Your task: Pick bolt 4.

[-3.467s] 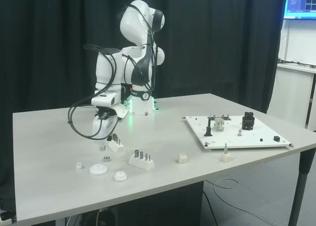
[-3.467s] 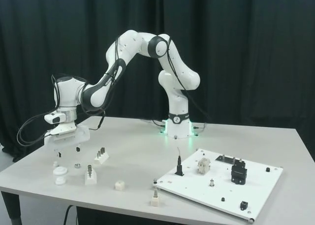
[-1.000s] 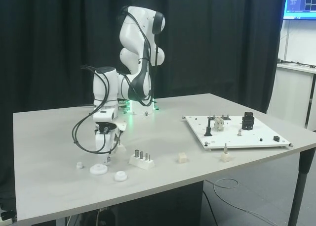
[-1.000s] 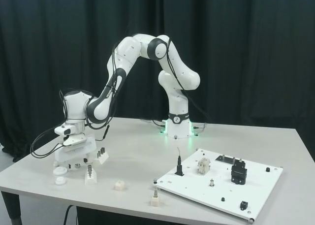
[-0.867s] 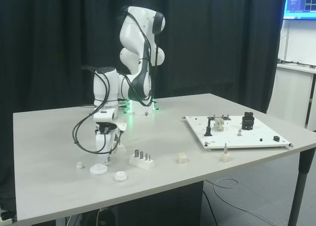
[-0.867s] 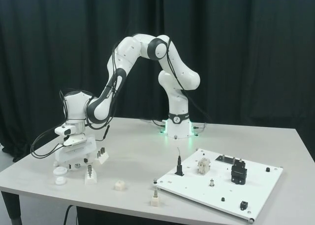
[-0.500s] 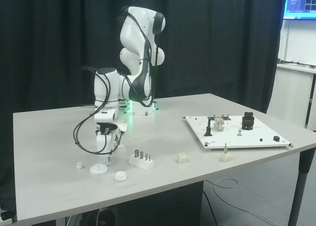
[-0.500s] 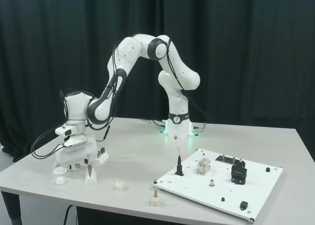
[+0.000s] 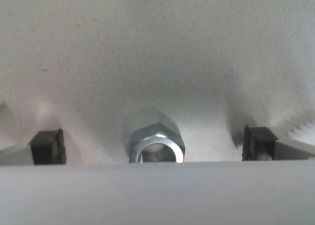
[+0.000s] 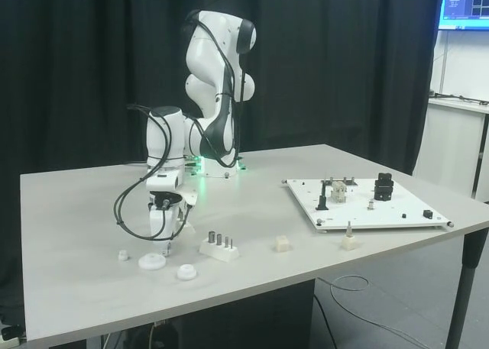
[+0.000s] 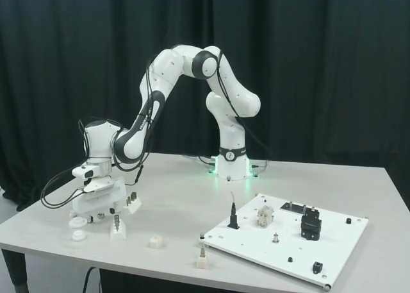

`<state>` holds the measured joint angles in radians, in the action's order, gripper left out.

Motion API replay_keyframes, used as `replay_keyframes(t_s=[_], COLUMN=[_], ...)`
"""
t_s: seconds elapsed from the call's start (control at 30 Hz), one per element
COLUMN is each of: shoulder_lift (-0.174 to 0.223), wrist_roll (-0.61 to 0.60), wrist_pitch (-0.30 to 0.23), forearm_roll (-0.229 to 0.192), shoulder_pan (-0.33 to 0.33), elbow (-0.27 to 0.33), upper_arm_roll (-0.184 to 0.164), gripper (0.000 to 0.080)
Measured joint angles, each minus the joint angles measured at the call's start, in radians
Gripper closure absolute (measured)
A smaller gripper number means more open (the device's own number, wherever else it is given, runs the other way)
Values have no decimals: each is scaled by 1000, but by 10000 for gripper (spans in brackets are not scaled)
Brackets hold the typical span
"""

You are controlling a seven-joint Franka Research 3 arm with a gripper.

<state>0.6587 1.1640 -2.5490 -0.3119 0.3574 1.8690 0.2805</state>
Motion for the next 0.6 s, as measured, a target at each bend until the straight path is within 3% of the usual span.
replay_keyframes(t_s=[0.6], shoulder_lift=[2], wrist_roll=[-7], wrist_pitch=[1], forearm_roll=[0], shoulder_pan=[0], elbow=[-3], upper_arm_roll=[1], gripper=[3])
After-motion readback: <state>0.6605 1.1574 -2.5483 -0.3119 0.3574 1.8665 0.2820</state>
